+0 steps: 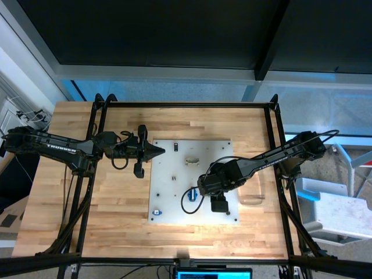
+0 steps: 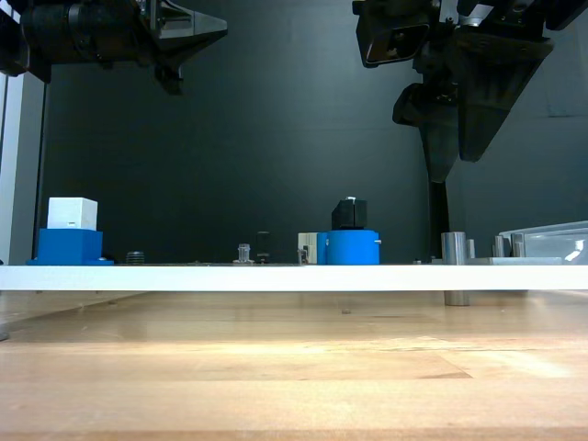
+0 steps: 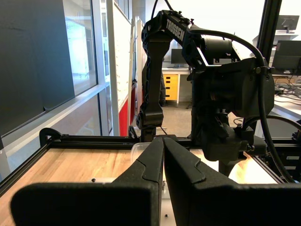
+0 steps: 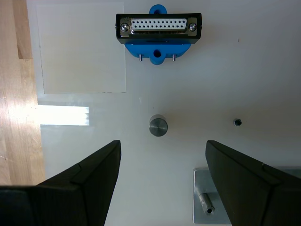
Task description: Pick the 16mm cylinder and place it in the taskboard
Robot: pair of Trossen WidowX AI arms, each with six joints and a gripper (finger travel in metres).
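Grey 16mm cylinder stands on taskboard beneath spread right tool, by blue connector; closed left tool over board's edge.

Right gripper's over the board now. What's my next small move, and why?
Probably lower the right gripper straight down, jaws open: the 16mm cylinder stands upright on the taskboard, roughly centred between the jaws but below them. Left gripper hangs shut above the board's left edge.

Two black arms, white TROSSEN lettering.
Black cables loop beside both; left end effector and right end effector have wedge-shaped fingers.
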